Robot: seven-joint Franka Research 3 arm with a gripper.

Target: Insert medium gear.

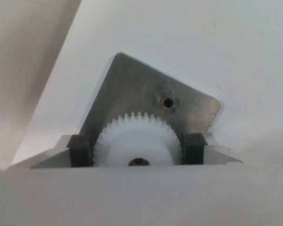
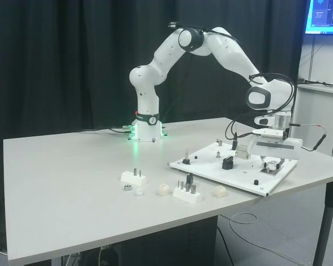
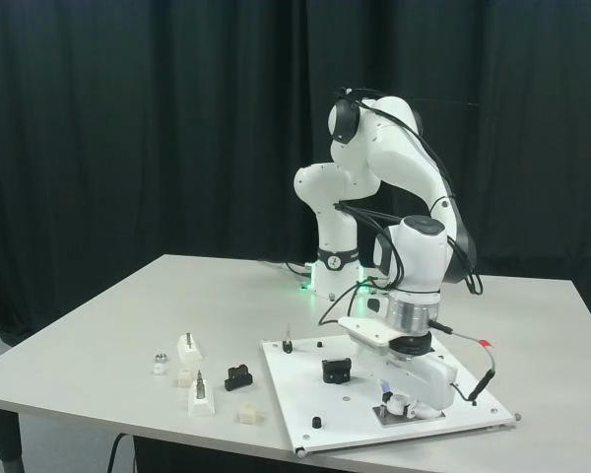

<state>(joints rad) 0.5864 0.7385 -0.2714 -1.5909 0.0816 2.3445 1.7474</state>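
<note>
A white toothed gear (image 1: 137, 141) is seen between black fingertips (image 1: 79, 150), over a grey metal plate (image 1: 132, 89) on a white board (image 2: 211, 166).

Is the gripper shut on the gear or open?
Shut on it: in the wrist view both black fingers press the white gear from opposite sides, above the grey plate.

Grey table (image 2: 72, 166) — carries white board (image 2: 211, 166), small white blocks (image 2: 133, 177), arm base (image 2: 146, 132)
</note>
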